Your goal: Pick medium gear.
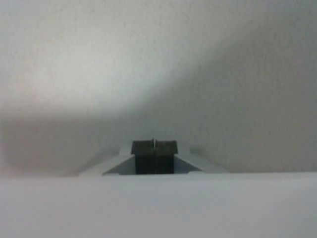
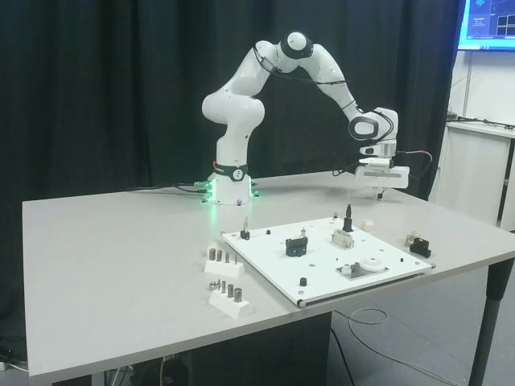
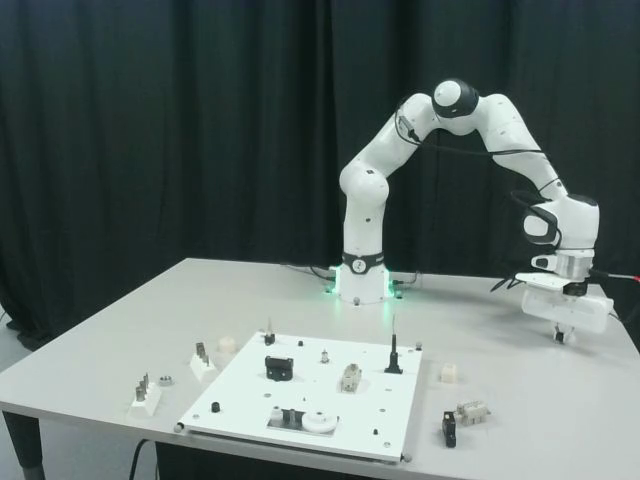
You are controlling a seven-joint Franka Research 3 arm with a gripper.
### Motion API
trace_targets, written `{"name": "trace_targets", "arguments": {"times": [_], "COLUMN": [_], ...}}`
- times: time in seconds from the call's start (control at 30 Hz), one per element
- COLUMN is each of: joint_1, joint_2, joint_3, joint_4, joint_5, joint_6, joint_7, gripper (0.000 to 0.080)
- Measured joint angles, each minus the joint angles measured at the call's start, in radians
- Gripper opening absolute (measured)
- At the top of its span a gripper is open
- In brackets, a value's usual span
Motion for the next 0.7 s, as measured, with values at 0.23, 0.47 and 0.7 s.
{"name": "trace_targets", "arguments": {"times": [0.23, 0.47, 0.7], "joint_1": [0.000, 0.000, 0.000], "joint_2": [0.000, 0.000, 0.000], "joint_3": [-0.008, -0.020, -0.036], "joint_4": [-0.006, -0.008, -0.009], "joint_5": [0.000, 0.000, 0.000], "joint_6": [0.002, 0.002, 0.001], "joint_7": [-0.002, -0.017, -0.038], "gripper": [0.0006, 0.0001, 0.0001]}}
